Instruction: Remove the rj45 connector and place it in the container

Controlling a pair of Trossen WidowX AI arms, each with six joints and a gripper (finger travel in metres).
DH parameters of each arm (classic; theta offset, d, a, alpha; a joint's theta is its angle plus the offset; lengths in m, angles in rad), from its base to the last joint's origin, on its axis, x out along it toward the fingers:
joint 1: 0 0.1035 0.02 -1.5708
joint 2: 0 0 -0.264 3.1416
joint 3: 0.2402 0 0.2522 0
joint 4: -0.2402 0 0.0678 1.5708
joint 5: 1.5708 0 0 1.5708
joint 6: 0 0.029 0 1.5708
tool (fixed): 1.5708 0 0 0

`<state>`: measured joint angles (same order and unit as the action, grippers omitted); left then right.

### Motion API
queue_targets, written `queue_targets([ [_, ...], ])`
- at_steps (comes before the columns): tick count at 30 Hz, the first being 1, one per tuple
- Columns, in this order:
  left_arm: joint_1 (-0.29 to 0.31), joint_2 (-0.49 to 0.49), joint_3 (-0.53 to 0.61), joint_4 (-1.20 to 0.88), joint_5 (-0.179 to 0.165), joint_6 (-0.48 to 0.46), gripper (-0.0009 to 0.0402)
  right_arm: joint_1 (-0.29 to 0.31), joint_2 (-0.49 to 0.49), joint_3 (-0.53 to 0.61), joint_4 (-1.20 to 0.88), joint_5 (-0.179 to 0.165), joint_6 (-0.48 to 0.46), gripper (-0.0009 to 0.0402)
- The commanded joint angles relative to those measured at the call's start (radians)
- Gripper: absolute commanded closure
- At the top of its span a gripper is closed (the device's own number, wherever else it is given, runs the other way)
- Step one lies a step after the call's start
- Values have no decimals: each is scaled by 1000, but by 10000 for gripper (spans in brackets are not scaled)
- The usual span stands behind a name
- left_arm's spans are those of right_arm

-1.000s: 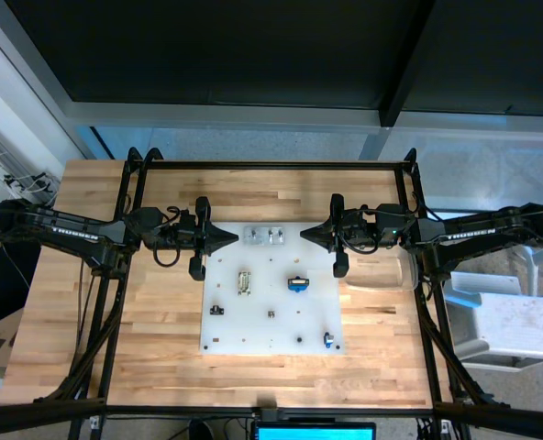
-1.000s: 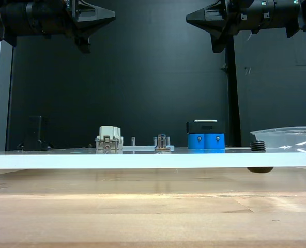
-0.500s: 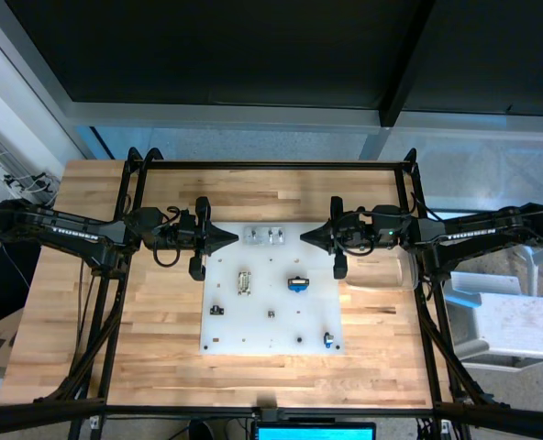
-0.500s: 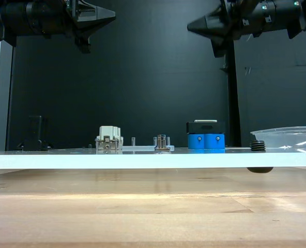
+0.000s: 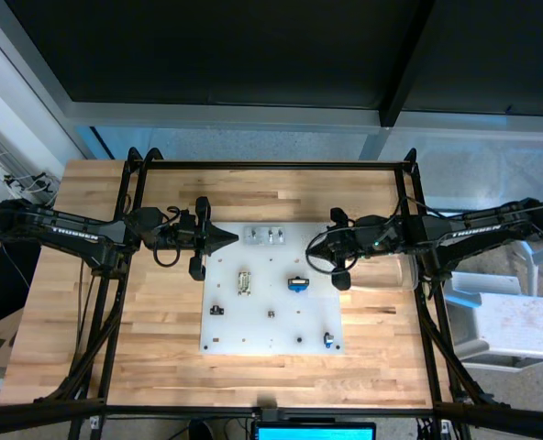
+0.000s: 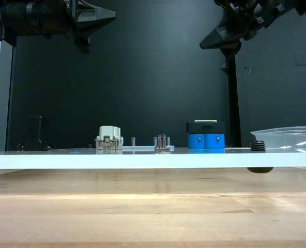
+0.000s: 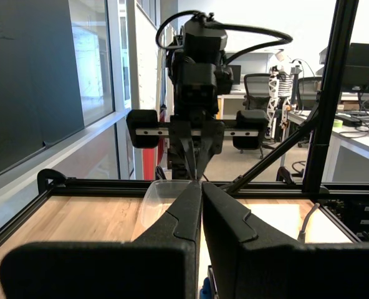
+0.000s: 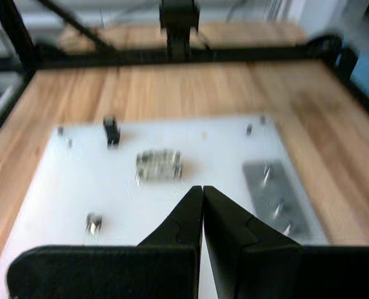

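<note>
left end effector (image 5: 234,239): above board (image 5: 253,335), far-left | right end effector (image 5: 311,247): above board, far-right

Bright even lighting, right wrist view blurred

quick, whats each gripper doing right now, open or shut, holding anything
Left gripper: shut, empty, high over the white square board's far left part.
Right gripper: shut, empty, high over its far right part, tipped down.
</note>
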<state>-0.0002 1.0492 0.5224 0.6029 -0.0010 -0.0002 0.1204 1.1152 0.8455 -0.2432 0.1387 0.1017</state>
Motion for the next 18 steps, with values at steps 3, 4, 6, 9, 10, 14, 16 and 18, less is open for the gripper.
queue_targets([
  [3,0,0,0,0,0,0,393,55,61,107,-189,5,47,393],
  [4,0,0,0,0,0,0,393,66,74,126,-220,5,57,393],
  [6,0,0,0,0,0,0,393,88,92,155,-269,13,83,393],
  [9,0,0,0,0,0,0,393,120,110,187,-342,37,115,393],
  [10,0,0,0,0,0,0,393,130,118,193,-362,45,130,393],
  [14,0,0,0,0,0,0,393,171,133,201,-422,56,195,393],
  [16,0,0,0,0,0,0,393,202,139,204,-446,68,233,393],
  [18,0,0,0,0,0,0,393,234,141,205,-469,87,270,393],
])
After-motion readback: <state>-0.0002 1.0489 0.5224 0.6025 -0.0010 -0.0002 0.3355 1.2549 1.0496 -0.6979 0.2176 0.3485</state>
